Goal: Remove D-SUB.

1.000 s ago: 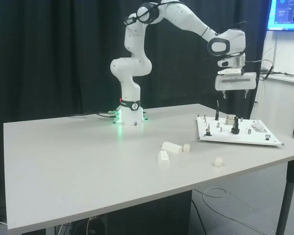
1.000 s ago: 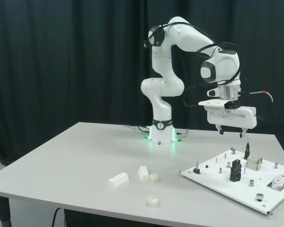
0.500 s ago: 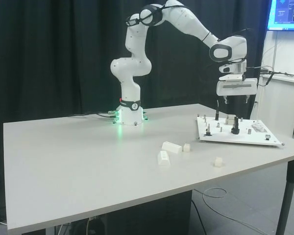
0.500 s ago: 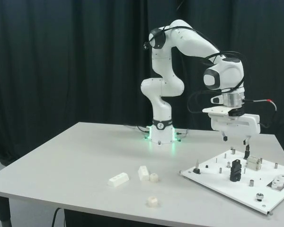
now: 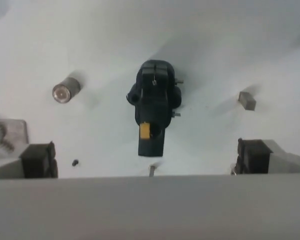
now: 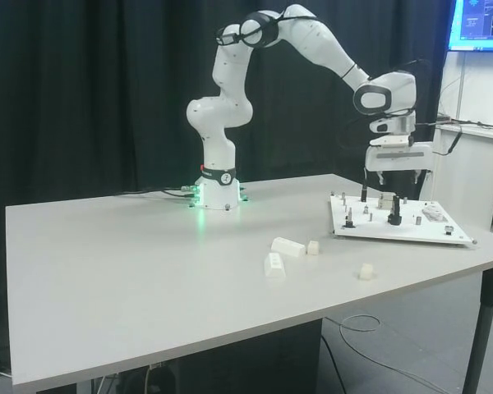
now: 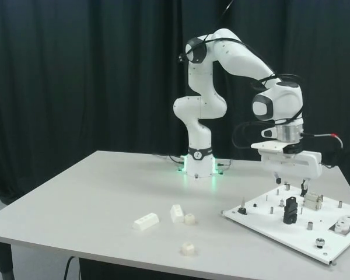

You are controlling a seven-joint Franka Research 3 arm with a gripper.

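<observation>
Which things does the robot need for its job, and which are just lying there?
Needed:
- black D-SUB plug standing on the white board
- the open tool above it

Just lying about:
- four white blocks on the grey table, like the long block

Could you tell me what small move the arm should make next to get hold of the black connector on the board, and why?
Probably a straight descent. In the wrist view the black connector sits centred between the two fingers, which are spread wide on either side of it. The room views show the gripper above the white board, not touching anything, so lowering should bring the fingers around it.
</observation>
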